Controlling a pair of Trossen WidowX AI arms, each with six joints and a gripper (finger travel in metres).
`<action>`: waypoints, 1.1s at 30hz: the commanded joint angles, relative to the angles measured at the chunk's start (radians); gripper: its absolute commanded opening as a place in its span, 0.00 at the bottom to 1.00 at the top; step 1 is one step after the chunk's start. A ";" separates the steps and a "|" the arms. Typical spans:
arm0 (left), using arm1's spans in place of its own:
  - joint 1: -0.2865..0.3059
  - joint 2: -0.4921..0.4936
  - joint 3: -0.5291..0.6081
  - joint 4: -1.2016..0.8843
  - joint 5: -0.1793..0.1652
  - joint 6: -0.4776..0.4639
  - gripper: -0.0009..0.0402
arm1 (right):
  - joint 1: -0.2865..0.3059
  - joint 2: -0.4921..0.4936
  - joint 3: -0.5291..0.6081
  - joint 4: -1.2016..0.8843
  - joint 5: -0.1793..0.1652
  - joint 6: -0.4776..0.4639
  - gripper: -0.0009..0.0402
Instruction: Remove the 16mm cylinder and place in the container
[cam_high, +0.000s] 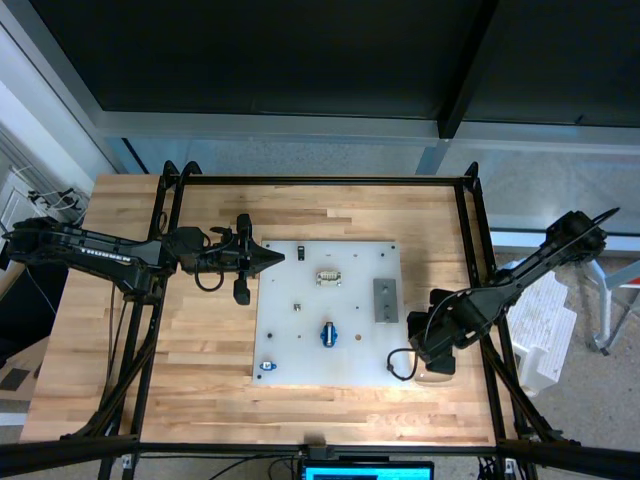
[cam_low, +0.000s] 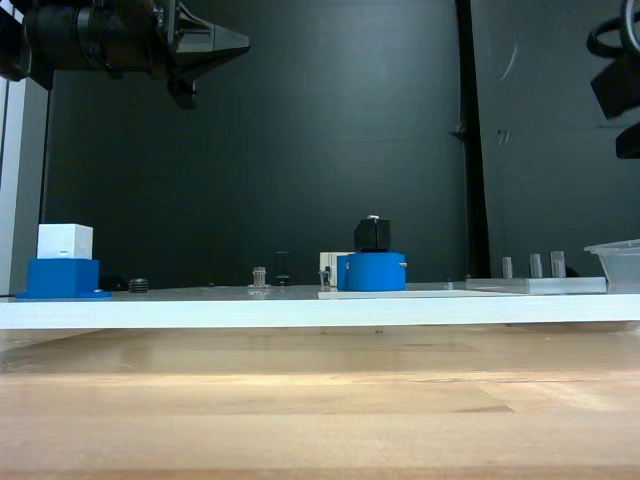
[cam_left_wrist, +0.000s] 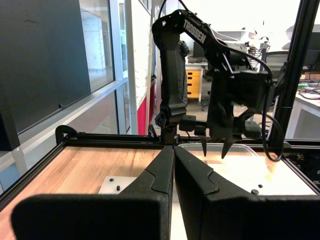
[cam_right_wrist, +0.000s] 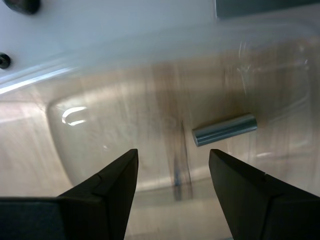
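Now R gripper (cam_right_wrist: 172, 152) hangs, jaws apart, over container (cam_right_wrist: 115, 110), 16mm cylinder (cam_right_wrist: 225, 129) lying inside; L gripper (cam_left_wrist: 174, 147), pinched together, above wood table (cam_high: 180, 340) by white board (cam_high: 300, 340); dark backdrop (cam_low: 350, 120) behind.

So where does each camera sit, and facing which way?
High view: above the near edge, looking down; white square board, left gripper over its left edge, right gripper over the clear plastic tub.
Low view: table height, level; left gripper overhead.
Left wrist view: along shut fingers towards the right arm.
Right wrist view: between open fingers, onto the small silver metal cylinder in the tub.
Low and right wrist views share the tub.
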 joint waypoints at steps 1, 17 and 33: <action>0.000 0.000 0.000 0.000 0.000 0.000 0.02 | -0.044 -0.063 0.000 0.022 0.049 -0.013 0.42; 0.000 0.000 0.000 0.000 0.000 0.000 0.02 | -0.357 -0.193 0.000 0.333 0.103 -0.459 0.04; 0.000 0.000 0.000 0.000 0.000 0.000 0.02 | -0.546 -0.193 -0.099 0.995 0.043 -0.763 0.02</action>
